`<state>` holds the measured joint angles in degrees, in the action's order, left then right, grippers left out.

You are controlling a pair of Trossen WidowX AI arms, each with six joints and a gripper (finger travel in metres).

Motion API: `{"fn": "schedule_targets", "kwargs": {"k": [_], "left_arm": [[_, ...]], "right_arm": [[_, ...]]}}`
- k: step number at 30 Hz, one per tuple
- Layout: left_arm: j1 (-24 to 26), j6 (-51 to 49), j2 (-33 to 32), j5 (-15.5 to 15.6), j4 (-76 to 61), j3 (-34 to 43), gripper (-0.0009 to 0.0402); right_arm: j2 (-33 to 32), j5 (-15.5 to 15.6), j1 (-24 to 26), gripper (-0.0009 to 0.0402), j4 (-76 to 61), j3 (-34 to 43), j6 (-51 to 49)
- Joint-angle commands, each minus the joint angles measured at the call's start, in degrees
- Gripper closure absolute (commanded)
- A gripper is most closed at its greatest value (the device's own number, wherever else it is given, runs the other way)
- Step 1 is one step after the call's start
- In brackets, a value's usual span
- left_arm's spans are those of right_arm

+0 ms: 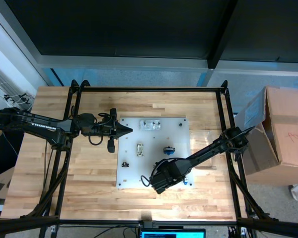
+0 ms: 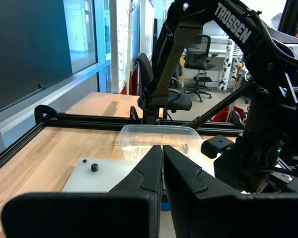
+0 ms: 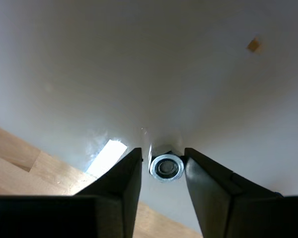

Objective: Unfasten the M12 nut and place it in the container

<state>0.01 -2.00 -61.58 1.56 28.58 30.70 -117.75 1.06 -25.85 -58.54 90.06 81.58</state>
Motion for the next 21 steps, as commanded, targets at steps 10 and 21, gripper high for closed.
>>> {"fn": "schedule_targets", "kwargs": {"k": [10, 21], "left_arm": [[0.00, 0.00, -0.02, -0.02, 0.00, 0.02, 0.0393], [0.00, 0.00, -0.02, 0.00, 0.00, 0.02, 0.0393]], "right_arm": [[0.00, 0.66, 0.00, 0.0359, -0.44, 0.07, -14.80], [0.00, 0.48, 0.09, 0.0373, -1.16, 0.07, -48.13]]}}
